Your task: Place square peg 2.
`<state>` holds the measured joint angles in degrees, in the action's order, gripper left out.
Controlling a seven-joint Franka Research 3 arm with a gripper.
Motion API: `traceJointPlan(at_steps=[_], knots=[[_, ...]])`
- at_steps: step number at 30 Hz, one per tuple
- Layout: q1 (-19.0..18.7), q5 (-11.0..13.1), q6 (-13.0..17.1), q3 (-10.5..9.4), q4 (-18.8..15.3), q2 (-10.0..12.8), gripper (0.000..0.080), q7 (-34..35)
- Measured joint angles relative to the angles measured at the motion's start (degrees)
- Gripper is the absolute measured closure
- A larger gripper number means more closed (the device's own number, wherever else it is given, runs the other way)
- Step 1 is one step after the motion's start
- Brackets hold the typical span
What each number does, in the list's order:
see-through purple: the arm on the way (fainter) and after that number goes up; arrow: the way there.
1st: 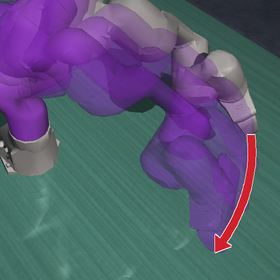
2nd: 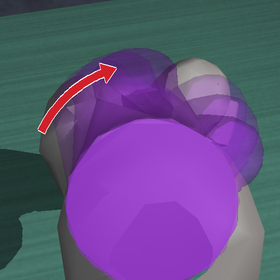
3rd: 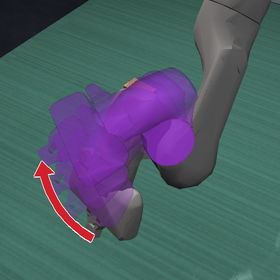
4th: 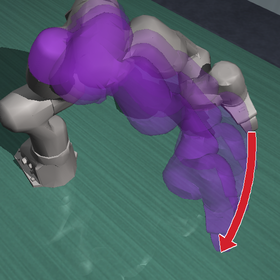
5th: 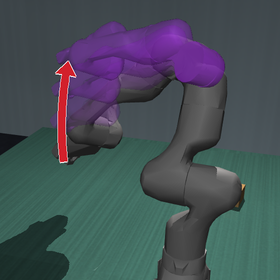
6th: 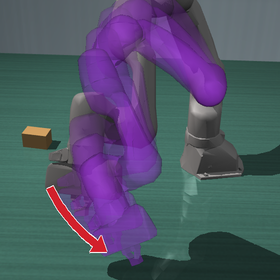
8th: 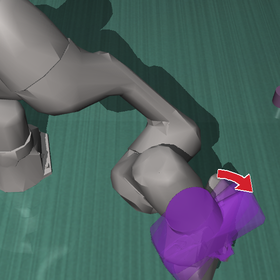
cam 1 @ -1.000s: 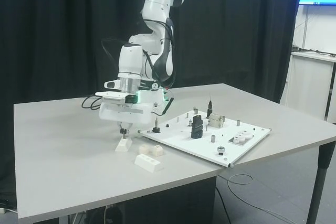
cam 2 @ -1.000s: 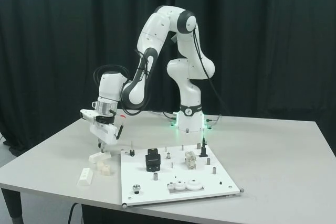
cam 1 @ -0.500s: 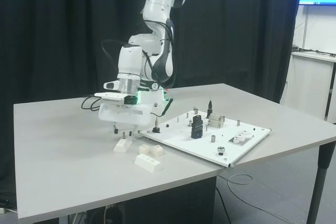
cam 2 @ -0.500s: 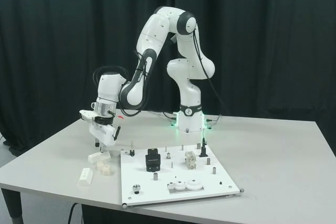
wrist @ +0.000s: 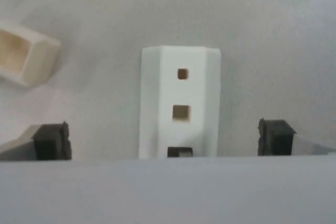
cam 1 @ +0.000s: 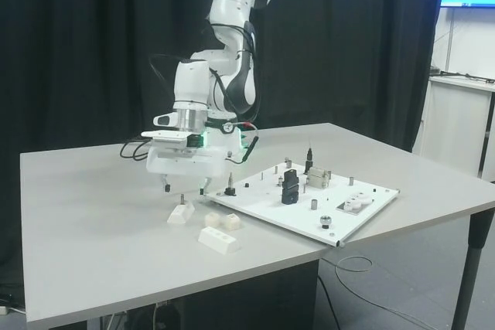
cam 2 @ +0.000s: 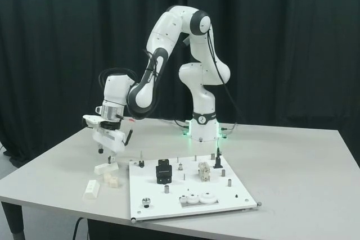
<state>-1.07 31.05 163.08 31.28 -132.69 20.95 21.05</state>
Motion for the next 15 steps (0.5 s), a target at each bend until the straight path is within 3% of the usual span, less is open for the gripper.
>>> traceJointPlan(at_steps=[1,15], knots=[[0.0,0.0,-0.4,0.08,0.0,-0.25,0.001,-0.94],[0.01,-2.97,-3.97,1.28,0.01,-2.58,0.0003,-22.39]])
